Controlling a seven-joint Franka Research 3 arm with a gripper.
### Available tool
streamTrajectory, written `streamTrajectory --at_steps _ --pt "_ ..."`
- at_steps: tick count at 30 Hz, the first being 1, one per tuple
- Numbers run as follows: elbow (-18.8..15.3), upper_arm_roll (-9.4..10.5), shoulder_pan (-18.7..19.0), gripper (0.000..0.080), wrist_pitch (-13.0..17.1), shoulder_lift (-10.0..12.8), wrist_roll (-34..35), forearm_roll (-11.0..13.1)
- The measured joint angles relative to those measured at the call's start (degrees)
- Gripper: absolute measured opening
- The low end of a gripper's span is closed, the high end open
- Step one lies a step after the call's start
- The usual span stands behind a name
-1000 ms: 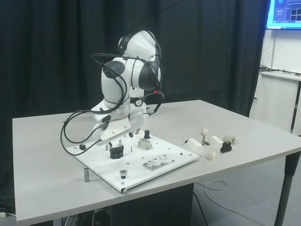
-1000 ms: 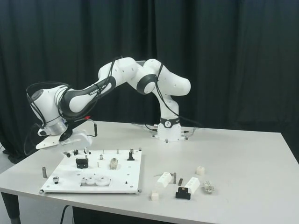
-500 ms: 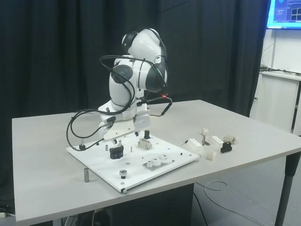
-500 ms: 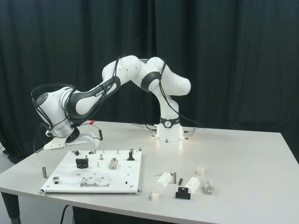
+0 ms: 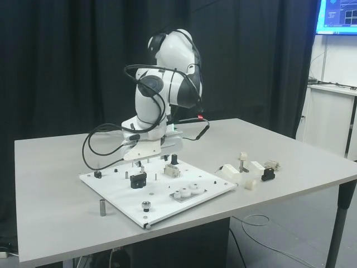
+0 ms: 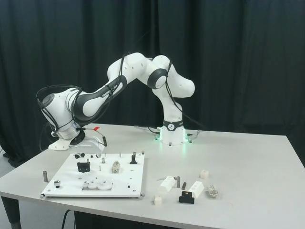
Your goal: Remove square peg 1.
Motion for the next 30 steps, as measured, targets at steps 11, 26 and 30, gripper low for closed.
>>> streamTrajectory --at_steps 11,26,30 --pt "-8.6 0.03 2.0 0.08 5.4 -4.8 2.2 -0.7" --pt "-22.4 0.07 5.7 0.08 18.8 -12.2 4.9 -0.9" --pt "-25.7 0.07 6.6 0.08 22.7 -13.9 5.2 -1.0"
